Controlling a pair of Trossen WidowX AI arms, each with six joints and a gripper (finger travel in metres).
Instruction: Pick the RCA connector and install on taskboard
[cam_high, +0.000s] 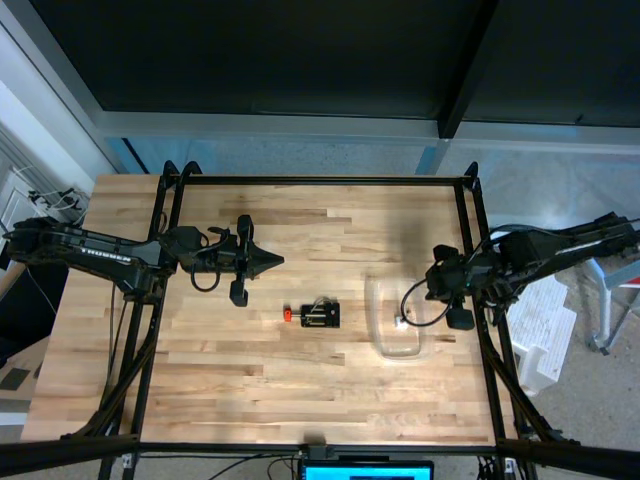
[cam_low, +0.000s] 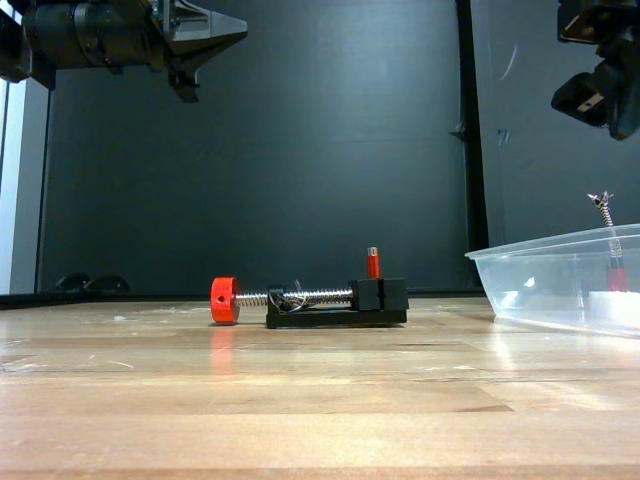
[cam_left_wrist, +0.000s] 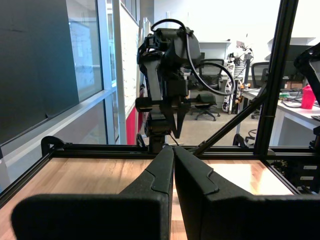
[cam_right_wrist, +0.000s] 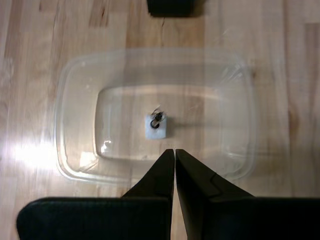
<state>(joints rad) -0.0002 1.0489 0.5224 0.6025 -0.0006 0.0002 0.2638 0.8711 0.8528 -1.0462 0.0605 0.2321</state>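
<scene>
The taskboard (cam_high: 322, 316) is a small black block with a red-orange knob (cam_low: 225, 300), lying mid-table; it also shows in the low view as taskboard (cam_low: 335, 305). The RCA connector (cam_right_wrist: 157, 119), tiny and dark, rests on a small white cube (cam_right_wrist: 156, 128) inside the clear tray (cam_right_wrist: 75, 125). My right gripper (cam_right_wrist: 174, 152) hangs above the tray, fingers shut and holding nothing, its tips just short of the cube. Well left of the board, my left gripper (cam_high: 268, 261) is held high over the table, shut and empty, and it shows again as left gripper (cam_left_wrist: 173, 150).
The clear plastic tray (cam_high: 378, 300) sits right of the taskboard, under the right arm. A black frame (cam_high: 320, 181) runs around the table's edges. Bare wood lies between the taskboard and the near edge.
</scene>
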